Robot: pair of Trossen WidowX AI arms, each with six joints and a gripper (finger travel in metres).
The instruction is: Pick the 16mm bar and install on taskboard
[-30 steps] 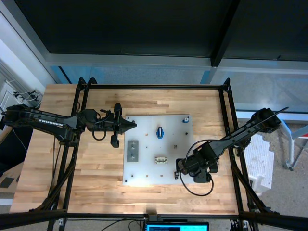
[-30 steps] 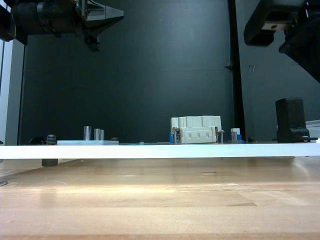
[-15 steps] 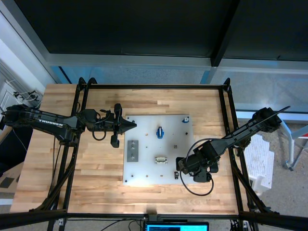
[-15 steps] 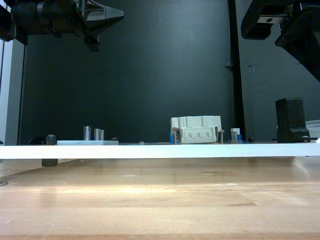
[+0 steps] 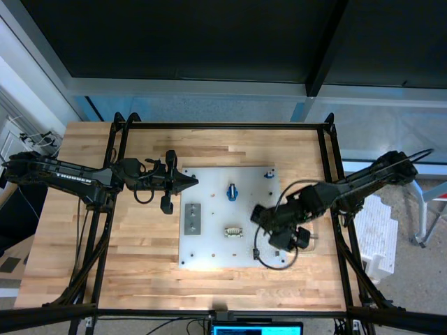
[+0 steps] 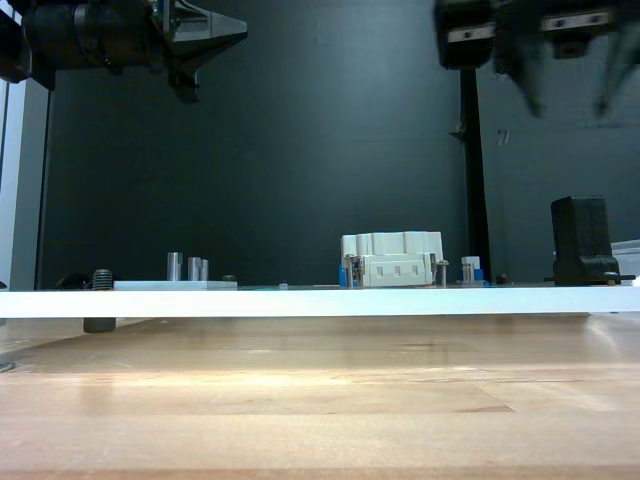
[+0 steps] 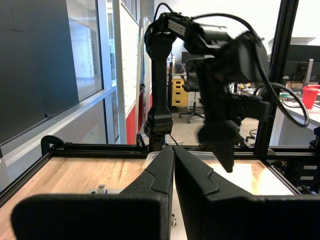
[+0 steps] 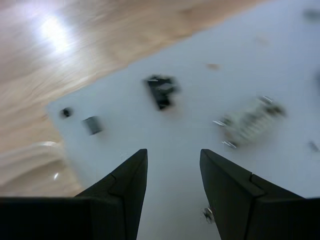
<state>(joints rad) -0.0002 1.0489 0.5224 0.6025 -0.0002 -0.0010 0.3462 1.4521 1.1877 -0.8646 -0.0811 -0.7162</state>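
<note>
Right gripper [image 8: 172,151] is held above the taskboard [image 8: 150,132], jaws spread and nothing gripped, and should be centred over the 16mm bar [image 8: 92,125], seen on the board near its corner, then lowered straight before closing; left gripper [image 7: 173,148] is parked high by the board's far-left corner, fingers pressed together.

Right hand [image 5: 258,212] swung farther back, over the taskboard [image 5: 209,252] — right of centre
</note>
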